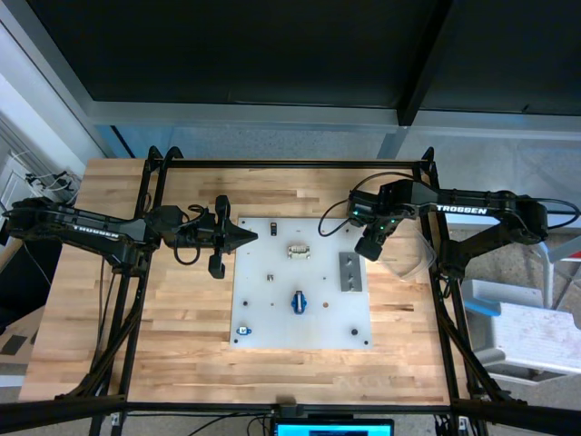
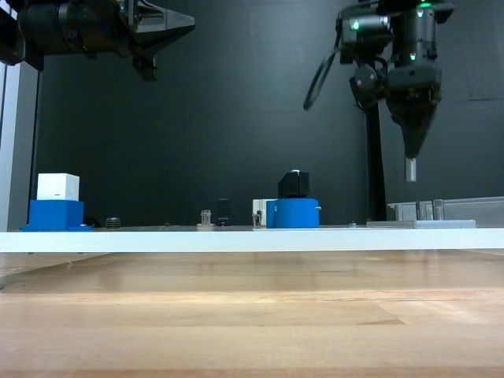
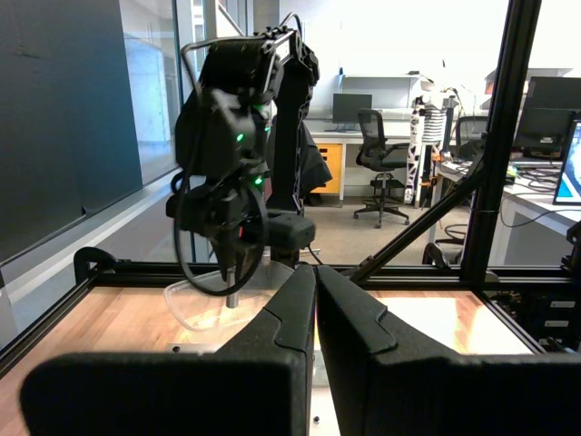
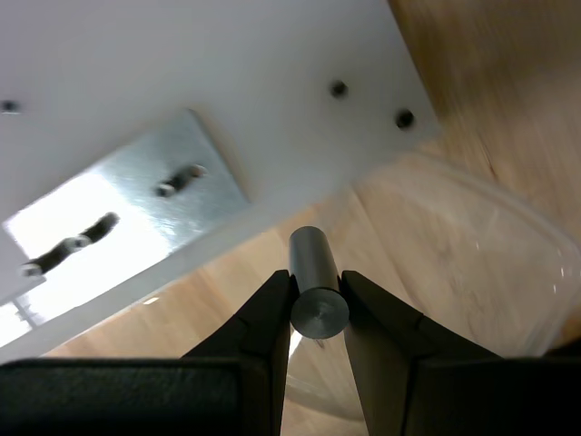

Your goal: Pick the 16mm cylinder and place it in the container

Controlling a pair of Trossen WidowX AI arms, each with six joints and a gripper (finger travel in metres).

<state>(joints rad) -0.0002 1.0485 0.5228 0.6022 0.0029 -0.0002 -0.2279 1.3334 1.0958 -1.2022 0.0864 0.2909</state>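
A short silvery-grey cylinder [image 4: 315, 289] sits clamped between the fingers of my right gripper [image 4: 316, 313], hanging well above the board in the low view [image 2: 410, 168]. From above, the right gripper [image 1: 371, 247] hovers at the white board's right edge, next to the clear container [image 1: 410, 257]. The container's rounded wall [image 4: 490, 236] shows just beyond the held cylinder. My left gripper [image 1: 243, 235] is parked high at the board's left edge, its fingers [image 3: 300, 309] pressed together on nothing. The left wrist view shows the right arm with the cylinder [image 3: 232, 296] above the container [image 3: 204, 304].
The white board [image 1: 263, 309] carries a grey metal block [image 1: 350, 271], a blue part [image 1: 299, 302], a small white connector [image 1: 297, 249] and a blue-and-white piece [image 1: 242, 331]. Black frame bars [image 1: 290, 165] surround the wooden table.
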